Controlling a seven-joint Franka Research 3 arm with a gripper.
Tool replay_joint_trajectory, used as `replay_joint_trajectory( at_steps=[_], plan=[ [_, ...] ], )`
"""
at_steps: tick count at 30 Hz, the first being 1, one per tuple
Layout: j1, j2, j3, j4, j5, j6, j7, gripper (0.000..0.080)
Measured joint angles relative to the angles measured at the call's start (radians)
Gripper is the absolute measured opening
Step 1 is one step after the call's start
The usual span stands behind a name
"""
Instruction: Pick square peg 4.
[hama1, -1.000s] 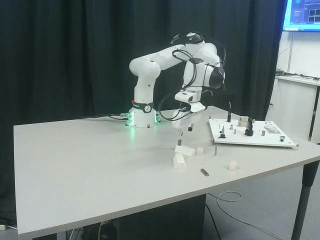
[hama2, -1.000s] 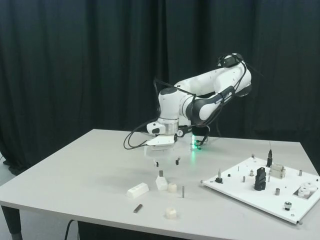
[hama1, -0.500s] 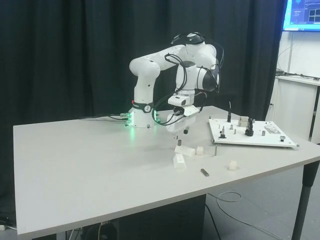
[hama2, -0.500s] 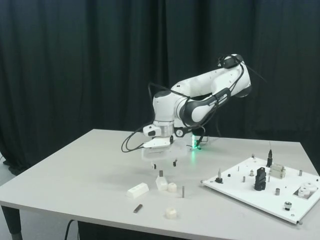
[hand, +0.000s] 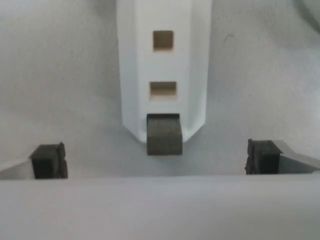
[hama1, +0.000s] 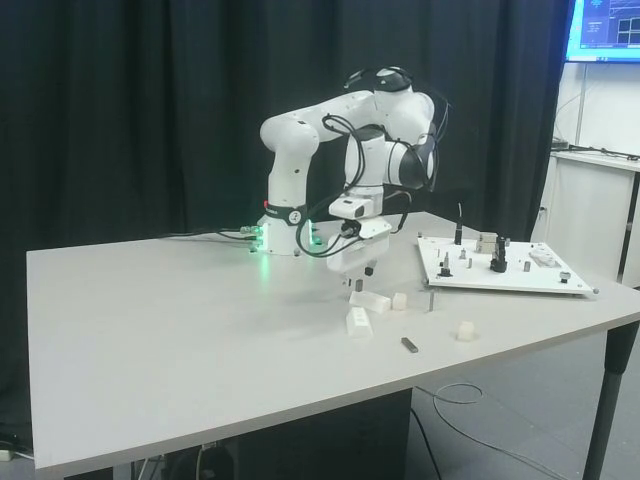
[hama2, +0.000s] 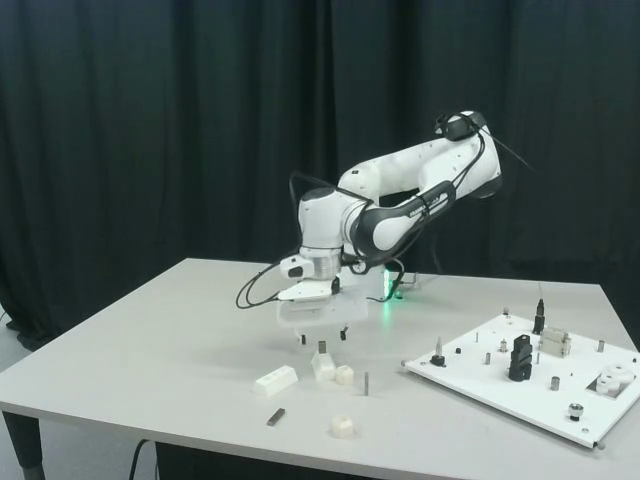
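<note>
Since the earlier frames the white arm (hama2: 400, 190) has swung its wrist further from the white board (hama2: 520, 385), lower over the grey table (hama1: 180, 320). Its gripper (hand: 155, 159) hangs with fingers (hand: 48, 161) spread wide apart, empty. Square peg 4 (hand: 163, 135) stands upright in the end of a white holder block (hand: 162, 65), directly between the fingertips.

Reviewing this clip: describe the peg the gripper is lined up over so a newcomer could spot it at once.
Start at the grey table and find the cluster of small white blocks in front of the arm. The square peg stands upright in the end of the long white block under the open gripper. It is the only dark piece standing in that block; two square holes beside it are unfilled.
</note>
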Motion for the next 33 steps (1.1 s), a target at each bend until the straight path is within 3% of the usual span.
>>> replay_joint_trajectory(
  at_steps=[17, 33],
  plan=[
    [-0.008, 0.006, 0.043, 0.000, 0.046, 0.011, 0.030, 0.0800],
    [-0.008, 0.011, 0.054, 0.003, 0.052, 0.028, 0.092, 0.0800]
  ],
)
